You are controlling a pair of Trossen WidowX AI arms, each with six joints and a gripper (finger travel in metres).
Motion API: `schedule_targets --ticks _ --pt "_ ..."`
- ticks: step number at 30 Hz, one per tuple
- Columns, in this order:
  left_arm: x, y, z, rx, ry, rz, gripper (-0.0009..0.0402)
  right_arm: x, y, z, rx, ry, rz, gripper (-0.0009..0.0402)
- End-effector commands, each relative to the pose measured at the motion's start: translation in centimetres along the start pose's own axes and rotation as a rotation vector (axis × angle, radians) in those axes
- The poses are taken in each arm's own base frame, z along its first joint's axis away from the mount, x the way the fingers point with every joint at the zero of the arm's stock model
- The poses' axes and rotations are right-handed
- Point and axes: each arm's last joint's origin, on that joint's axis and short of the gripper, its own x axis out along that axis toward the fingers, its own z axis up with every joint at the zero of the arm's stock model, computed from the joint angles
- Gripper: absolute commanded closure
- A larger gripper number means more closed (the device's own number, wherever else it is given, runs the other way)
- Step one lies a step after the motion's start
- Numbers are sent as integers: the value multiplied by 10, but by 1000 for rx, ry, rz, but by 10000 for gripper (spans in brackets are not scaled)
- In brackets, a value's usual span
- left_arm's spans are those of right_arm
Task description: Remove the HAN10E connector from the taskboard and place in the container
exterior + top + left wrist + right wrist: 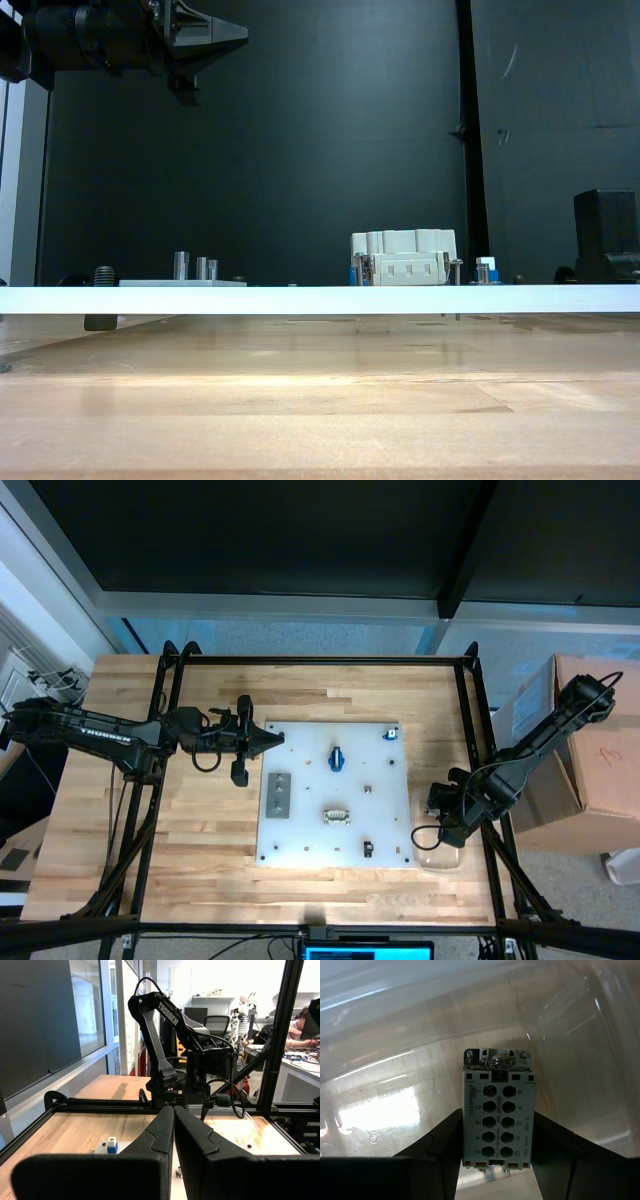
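The placing step is under way. The right gripper [498, 1132] is pinching the HAN10E connector [498, 1105] between its two fingers, with the ten-hole face turned toward the wrist camera and the metal clip end pointing away. The connector is off the taskboard [300, 850] and is hanging inside the clear plastic container [441, 859], which is sitting just right of the board's near-right corner. I cannot tell whether the connector's far end is touching the container floor.

On the board, a beige mating housing [338, 817] is sitting in its seat near the middle.

The left gripper [270, 738] is hovering high above the board's far-left edge with its fingers pressed together, holding nothing.

As I judge it, the next move calls for the right arm to lower the connector until it is resting on the container floor. The fingers should then spread and lift straight up, clear of the container wall.
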Motion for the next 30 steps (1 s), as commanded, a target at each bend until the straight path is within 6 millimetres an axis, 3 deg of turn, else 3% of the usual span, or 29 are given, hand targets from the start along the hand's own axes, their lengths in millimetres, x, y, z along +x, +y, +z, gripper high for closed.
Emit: schedule_targets --ticks 1,10,17,24,30 --pt "0 0 0 0 0 0 393 0 0 -1 -1 4 -1 262" --pt "0 0 0 0 0 0 393 -6 3 2 14 5 11 144" --pt "0 0 0 0 0 0 393 -34 8 11 26 57 -36 42" --pt "0 0 0 0 0 0 393 -68 14 21 45 76 -34 31" --pt "0 0 0 0 0 0 393 -84 17 26 50 71 -19 41"
